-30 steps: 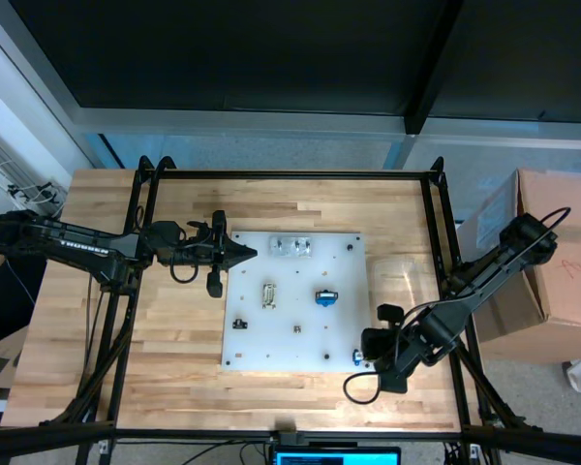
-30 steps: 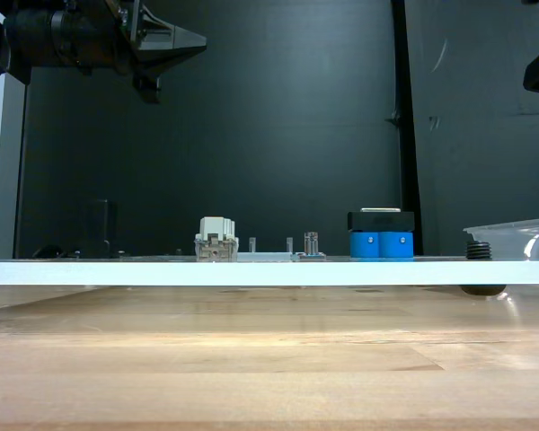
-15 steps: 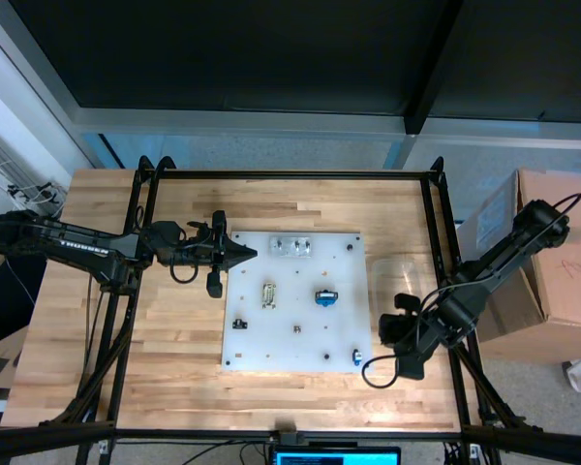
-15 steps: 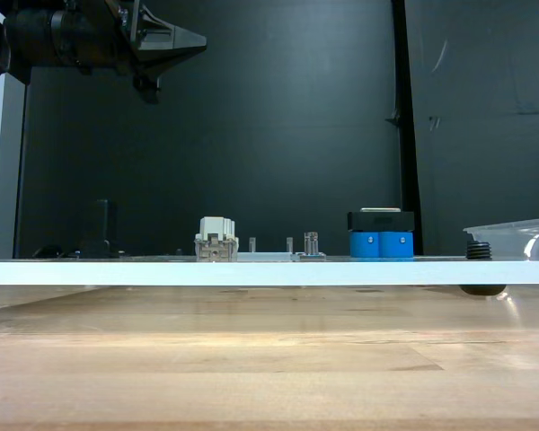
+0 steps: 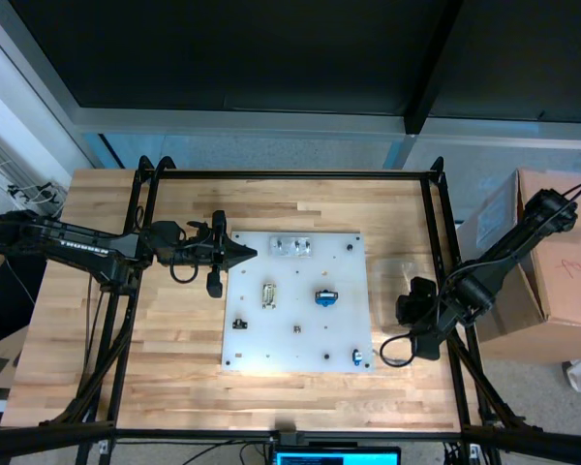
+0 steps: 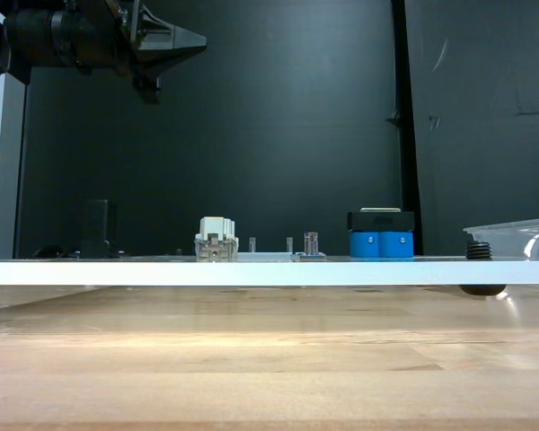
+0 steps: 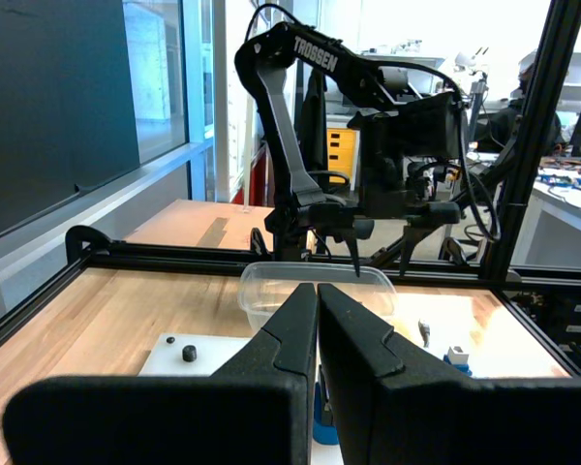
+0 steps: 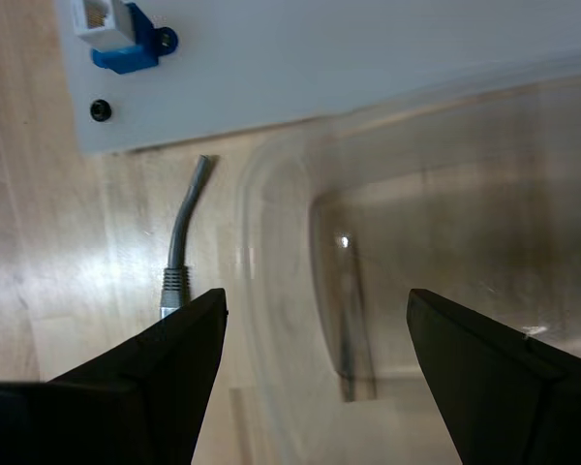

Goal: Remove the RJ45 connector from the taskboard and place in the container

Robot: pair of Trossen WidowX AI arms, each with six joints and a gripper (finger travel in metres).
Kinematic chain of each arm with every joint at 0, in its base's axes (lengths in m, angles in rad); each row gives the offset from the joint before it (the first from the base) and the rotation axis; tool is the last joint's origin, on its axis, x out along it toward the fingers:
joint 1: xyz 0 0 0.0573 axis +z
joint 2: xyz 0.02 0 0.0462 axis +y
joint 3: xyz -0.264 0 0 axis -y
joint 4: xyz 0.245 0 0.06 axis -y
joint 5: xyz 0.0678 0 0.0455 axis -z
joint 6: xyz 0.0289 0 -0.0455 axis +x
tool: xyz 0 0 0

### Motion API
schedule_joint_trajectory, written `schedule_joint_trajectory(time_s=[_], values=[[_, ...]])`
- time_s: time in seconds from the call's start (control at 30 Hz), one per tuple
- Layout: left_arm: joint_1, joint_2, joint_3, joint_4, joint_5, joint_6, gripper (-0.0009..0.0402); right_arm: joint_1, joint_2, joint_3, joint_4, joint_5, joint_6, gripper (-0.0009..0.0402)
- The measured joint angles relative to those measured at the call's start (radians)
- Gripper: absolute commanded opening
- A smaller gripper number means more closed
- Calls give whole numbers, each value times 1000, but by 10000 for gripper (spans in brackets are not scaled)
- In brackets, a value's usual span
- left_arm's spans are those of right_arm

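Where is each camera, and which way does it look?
High view: above the table's near edge, looking down at the taskboard; both arms show, left gripper at the board's left edge, right gripper by the container.
Low view: table-top height, looking level along the board; only the left gripper shows.
Left wrist view: on the left arm, facing the right arm; shut fingers show.
Right wrist view: on the right arm, looking down; open fingers, RJ45 connector out of its socket, beside the container.
Both wrist views share the container.
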Motion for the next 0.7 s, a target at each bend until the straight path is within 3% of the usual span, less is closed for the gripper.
schedule_joint_trajectory(time_s=[0.47,0.7], values=[[0,0,0,0,0,0,0,0,-2,-8,4,0,0,247],[0,0,0,0,0,0,0,20,81,50,19,0,20,247]])
